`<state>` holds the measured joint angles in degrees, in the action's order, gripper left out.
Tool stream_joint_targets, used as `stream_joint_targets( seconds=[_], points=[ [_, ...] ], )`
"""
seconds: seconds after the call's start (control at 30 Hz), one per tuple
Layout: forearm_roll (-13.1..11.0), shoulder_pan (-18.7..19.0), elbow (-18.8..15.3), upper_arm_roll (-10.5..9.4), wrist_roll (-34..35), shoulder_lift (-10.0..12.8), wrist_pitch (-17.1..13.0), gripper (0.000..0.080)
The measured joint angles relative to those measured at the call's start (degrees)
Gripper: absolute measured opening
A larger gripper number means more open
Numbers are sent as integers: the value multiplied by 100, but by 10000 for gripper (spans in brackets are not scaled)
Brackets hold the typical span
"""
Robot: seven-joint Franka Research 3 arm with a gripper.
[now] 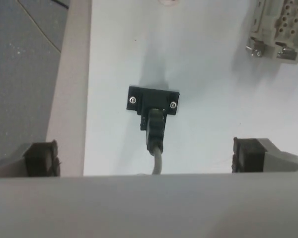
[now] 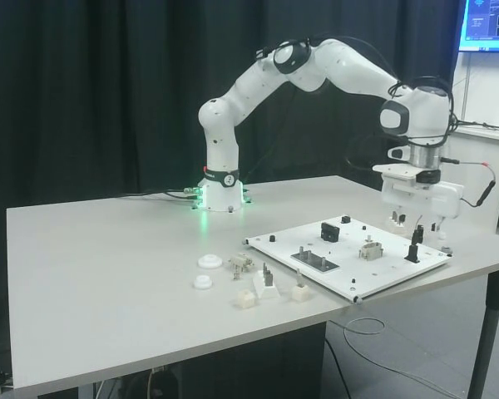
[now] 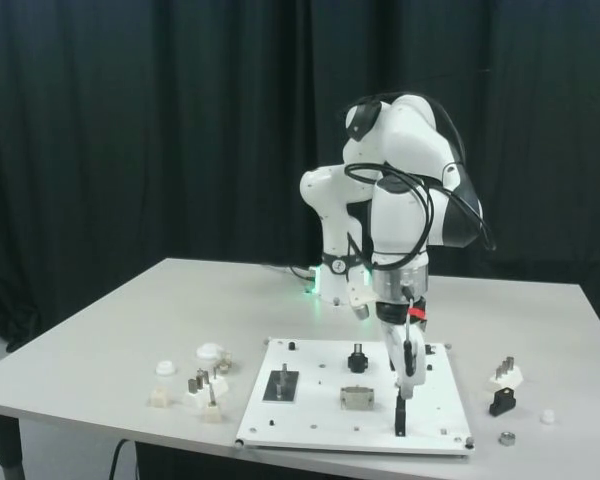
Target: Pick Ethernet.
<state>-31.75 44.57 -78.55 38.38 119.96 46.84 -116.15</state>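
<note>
Wide open and empty: two-fingered gripper [image 1: 146, 157] with its black pads [image 1: 41, 158] spread far apart at the lower left and lower right of the wrist view, nothing between them but bare board. Seen centre frame there, black Ethernet plug [image 1: 154, 130] seated upright in a small black screw-mounted socket block [image 1: 153, 100], with a short grey cable [image 1: 157, 162] running from it toward the lower edge. No contact between pads and plug. In the first room view, gripper [image 2: 418, 220] hanging at right of centre, just above the plug [image 2: 413, 248], which stands near the right corner of the flat white assembly board [image 2: 316, 243] on the grey table [image 2: 91, 258]. In the second room view, plug [image 3: 401, 412] at lower centre, directly under the white arm's fingers [image 3: 405, 372]. Pale multi-pin connector housing [image 1: 279, 30] at upper right of the wrist view. Small white and grey loose parts [image 2: 251, 283] scattered left of the board in the first room view.
</note>
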Motion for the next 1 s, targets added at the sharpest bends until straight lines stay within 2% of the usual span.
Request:
stream_joint_targets(
  seconds=[0.03, 0.3, 0.47, 1.0],
  points=[
    [4, 5, 9, 13, 0, -2, 21, 770],
    [42, 19, 86, 79, 0, -3, 151, 770],
    [76, 21, 114, 106, -2, -2, 169, 799],
    [246, 21, 222, 245, -262, -3, 189, 800]
  ],
)
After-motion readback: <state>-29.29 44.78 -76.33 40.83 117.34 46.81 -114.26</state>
